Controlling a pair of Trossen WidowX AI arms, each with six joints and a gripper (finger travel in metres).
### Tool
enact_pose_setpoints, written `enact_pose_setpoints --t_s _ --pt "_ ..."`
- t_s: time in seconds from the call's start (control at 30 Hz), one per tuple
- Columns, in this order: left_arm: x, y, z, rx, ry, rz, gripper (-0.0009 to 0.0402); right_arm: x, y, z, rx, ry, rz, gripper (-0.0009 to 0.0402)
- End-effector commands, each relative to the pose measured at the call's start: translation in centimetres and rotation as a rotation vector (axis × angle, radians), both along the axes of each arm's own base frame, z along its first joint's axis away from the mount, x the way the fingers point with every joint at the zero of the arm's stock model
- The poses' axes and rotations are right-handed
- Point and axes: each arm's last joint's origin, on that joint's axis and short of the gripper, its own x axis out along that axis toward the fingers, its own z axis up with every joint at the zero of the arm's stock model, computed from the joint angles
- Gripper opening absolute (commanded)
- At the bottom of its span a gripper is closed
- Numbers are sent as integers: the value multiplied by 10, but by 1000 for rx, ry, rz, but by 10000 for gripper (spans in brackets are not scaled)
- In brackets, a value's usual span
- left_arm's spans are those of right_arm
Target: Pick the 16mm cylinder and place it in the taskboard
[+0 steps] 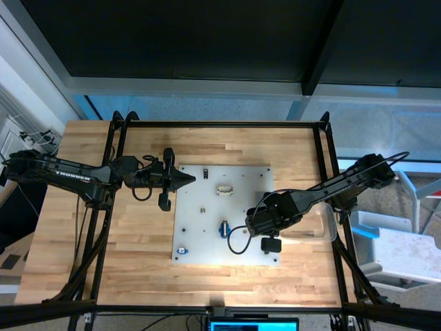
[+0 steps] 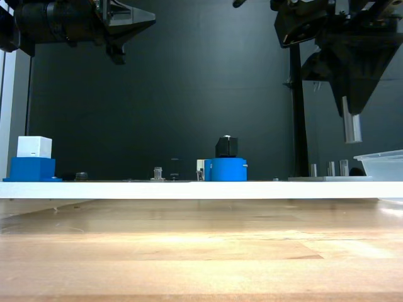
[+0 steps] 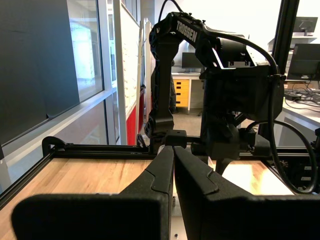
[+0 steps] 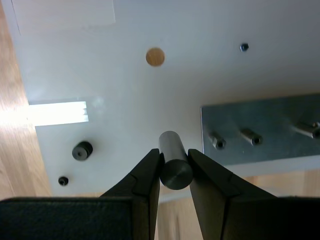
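Right wrist view: right gripper (image 4: 174,158) clamps 16mm cylinder (image 4: 175,167) above taskboard (image 4: 125,100) edge; left gripper (image 3: 173,156), closed, hovers opposite.

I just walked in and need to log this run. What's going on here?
The right pincer is shut on the cylinder and holds it upright in the air over the right part of the board, near the clear bin. The cylinder is not yet in the board. The left pincer hangs shut and holds nothing, high over the board's left edge.
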Motion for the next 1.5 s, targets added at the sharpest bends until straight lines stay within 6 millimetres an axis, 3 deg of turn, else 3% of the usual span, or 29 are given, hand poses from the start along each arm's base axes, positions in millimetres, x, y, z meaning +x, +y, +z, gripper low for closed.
enact_pose_setpoints --t_s 0.03,0.97,1.5 --pt "0 0 0 0 0 0 0 5 0 0 6 -13 -6 4" --pt "0 0 0 0 0 0 0 48 -6 -16 14 -37 -23 4" --pt "0 0 0 0 0 0 0 59 -5 -27 41 -38 -28 4"
